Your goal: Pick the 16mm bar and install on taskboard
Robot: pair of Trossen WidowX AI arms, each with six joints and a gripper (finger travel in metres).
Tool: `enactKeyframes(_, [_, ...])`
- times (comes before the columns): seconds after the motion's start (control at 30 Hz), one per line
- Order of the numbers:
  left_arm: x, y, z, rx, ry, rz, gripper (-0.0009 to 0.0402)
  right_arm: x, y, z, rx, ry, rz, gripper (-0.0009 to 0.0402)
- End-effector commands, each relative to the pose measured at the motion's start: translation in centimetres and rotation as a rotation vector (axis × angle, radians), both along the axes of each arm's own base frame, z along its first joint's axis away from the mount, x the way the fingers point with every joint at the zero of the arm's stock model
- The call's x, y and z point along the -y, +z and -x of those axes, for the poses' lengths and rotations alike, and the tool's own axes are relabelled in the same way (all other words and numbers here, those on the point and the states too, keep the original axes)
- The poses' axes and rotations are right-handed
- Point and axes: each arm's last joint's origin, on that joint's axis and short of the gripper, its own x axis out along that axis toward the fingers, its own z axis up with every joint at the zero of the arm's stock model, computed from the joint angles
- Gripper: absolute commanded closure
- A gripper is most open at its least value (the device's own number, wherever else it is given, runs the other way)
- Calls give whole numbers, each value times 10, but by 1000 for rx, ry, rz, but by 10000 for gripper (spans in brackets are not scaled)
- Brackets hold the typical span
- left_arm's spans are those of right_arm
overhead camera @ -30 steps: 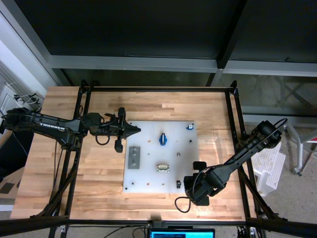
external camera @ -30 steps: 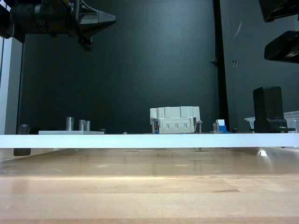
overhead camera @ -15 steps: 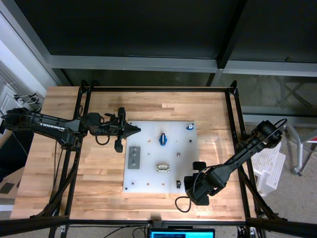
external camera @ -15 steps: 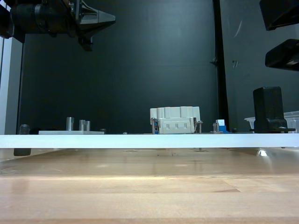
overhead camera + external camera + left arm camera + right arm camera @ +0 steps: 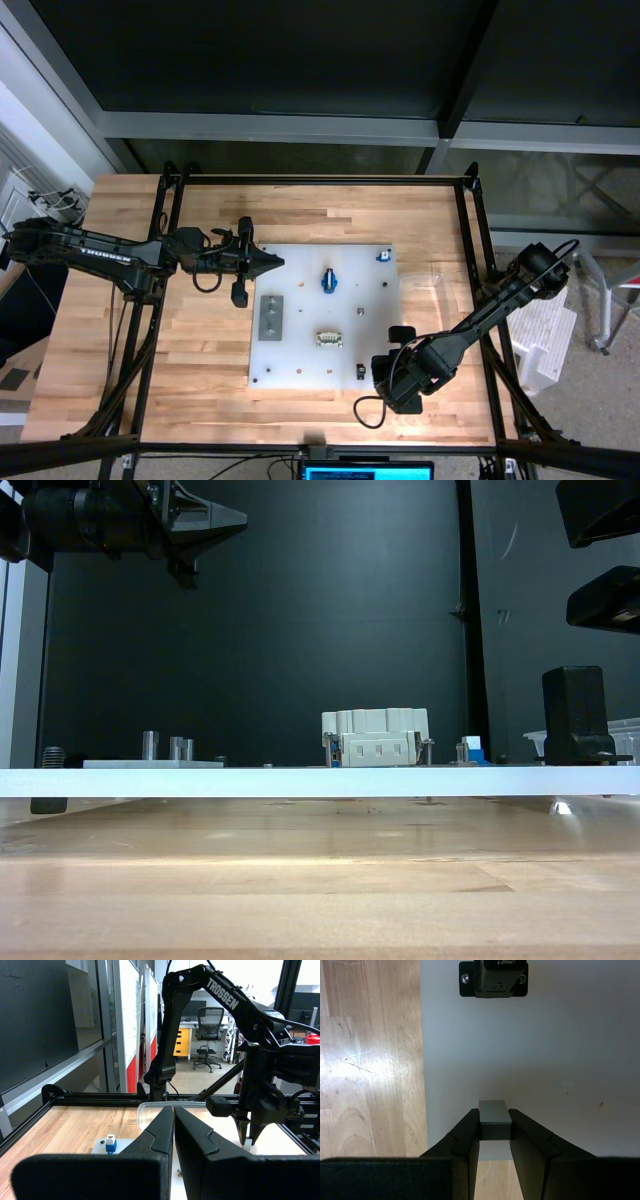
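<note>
Over the board's [image 5: 295, 352] near-right corner, right jaws tip-clamp the bar [image 5: 495, 1119], which may tilt and jam; left jaws, together, hover at its far-left corner.

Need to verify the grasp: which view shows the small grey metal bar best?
The right wrist view: the small grey metal bar is clamped in the right pincer above the white taskboard. High and low views hide it; the left wrist view shows only that pincer. The shut left pincer hangs above its far-left corner.

16mm bar [image 5: 495, 1113]: grey, pinched in right hand [image 5: 495, 1127] | taskboard [image 5: 550, 1040]: white, flat beneath
</note>
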Motion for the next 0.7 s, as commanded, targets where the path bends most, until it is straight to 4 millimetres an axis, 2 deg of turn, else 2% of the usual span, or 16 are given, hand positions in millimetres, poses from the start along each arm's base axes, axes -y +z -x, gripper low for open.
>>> enactKeyframes(0.03, [0, 0, 0, 0, 0, 0, 393, 0, 0, 0, 1, 1, 0, 321])
enactKeyframes(0.37, [0, 0, 0, 0, 0, 0, 393, -1, 6, -1, 12, 2, -9, 234])
enactKeyframes(0.7, [0, 0, 0, 0, 0, 0, 393, 6, 27, 8, 27, 5, -32, 199])
